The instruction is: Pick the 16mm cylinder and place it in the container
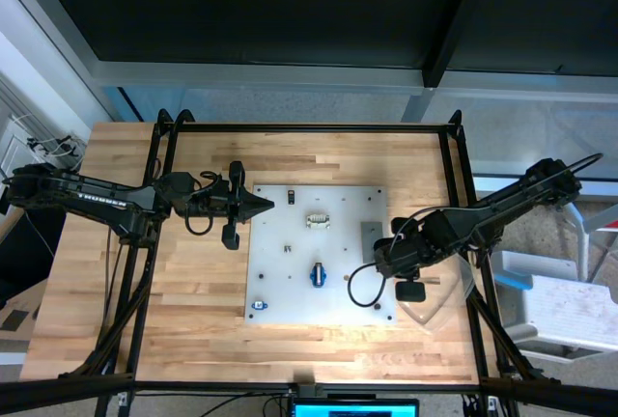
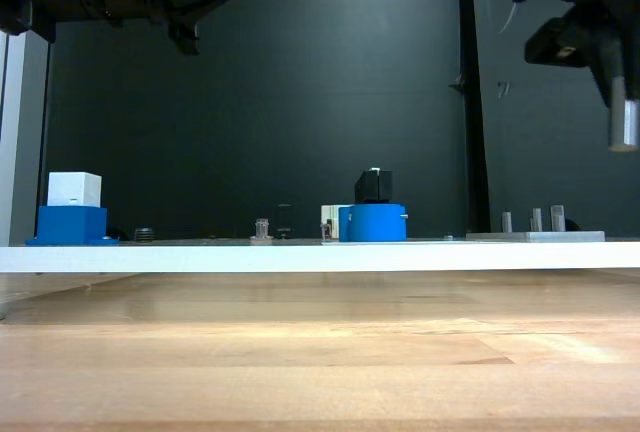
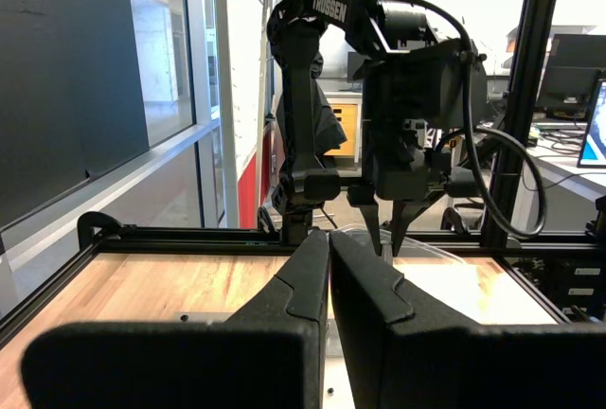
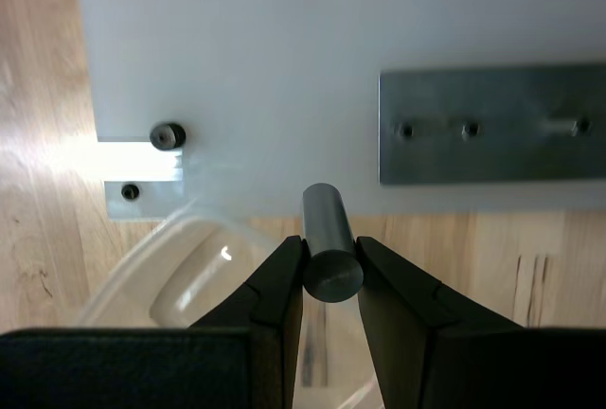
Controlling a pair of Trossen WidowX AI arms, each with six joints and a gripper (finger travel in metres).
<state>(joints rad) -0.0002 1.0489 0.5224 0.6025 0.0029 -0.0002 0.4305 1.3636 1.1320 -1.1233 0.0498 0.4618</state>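
Dark grey 16mm cylinder, clear container, white board, black left tool, black right tool

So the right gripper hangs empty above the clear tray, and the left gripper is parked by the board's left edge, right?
Not empty: the right wrist view shows the right gripper shut on the small grey peg. It does hang above the clear tray, and the left gripper is parked by the left edge of the board.

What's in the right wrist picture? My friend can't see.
The right gripper pinches the 16mm cylinder over the edge of the container, with the white board beyond. The left gripper, unseen, hangs shut over the board's left edge.
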